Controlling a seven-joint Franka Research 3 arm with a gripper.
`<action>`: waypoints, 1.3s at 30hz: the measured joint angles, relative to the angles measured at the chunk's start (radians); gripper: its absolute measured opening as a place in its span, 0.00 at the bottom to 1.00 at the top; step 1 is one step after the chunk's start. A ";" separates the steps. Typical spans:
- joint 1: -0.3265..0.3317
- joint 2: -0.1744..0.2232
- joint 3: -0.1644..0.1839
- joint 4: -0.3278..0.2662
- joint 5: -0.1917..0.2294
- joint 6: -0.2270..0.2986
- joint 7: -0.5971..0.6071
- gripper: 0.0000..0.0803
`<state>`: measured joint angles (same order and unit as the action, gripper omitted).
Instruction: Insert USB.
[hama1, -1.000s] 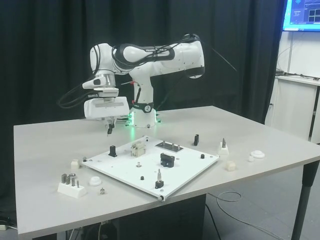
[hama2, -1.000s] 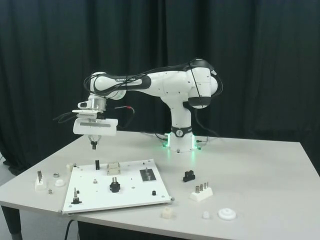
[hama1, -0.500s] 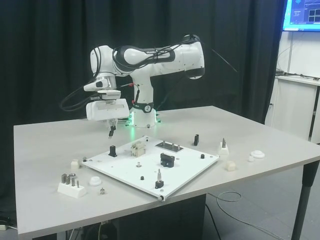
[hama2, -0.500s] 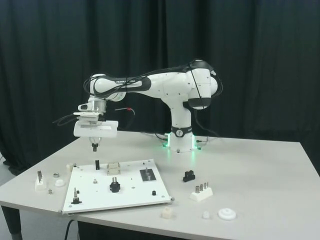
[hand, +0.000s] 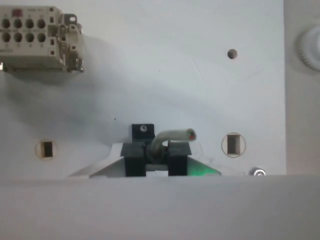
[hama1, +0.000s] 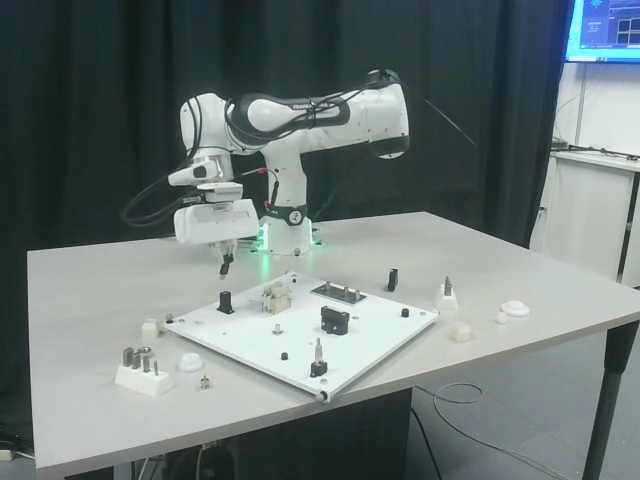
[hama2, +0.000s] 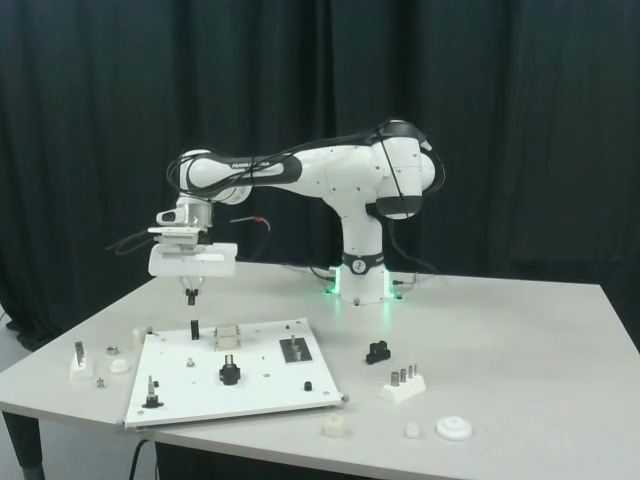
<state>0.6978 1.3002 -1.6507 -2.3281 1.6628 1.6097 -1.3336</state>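
Note:
My gripper (hama1: 226, 265) hangs a short way above the near-left corner of the white board (hama1: 380, 325), shut on a small USB plug. In the wrist view the black fingers (hand: 134, 159) pinch the plug, and its short cable stub (hand: 172, 135) curls out to one side. A small black upright USB socket (hama1: 226, 300) stands on the board just beneath the gripper (hama2: 190, 295), and the wrist view shows this socket (hand: 143, 130) right past the fingertips. Plug and socket are apart.
A multi-pin connector (hama1: 275, 296) sits on the board beside the socket, with a black block (hama1: 334, 320) and a grey plate (hama1: 337, 292) further along. Off the board lie a white pin holder (hama1: 140, 372), a white gear (hama1: 514, 309) and a black piece (hama1: 393, 278).
The gripper has drifted a little sideways towards the board with the plug in it, ending over the black socket. Nothing on the table moved.

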 joint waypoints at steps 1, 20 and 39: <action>0.000 0.000 0.001 0.000 0.000 -0.001 0.000 0.11; -0.007 0.001 0.016 0.011 -0.002 -0.007 0.000 0.11; -0.013 0.003 0.024 0.018 -0.006 -0.007 0.000 0.11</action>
<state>0.6843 1.3029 -1.6270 -2.3097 1.6572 1.6028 -1.3332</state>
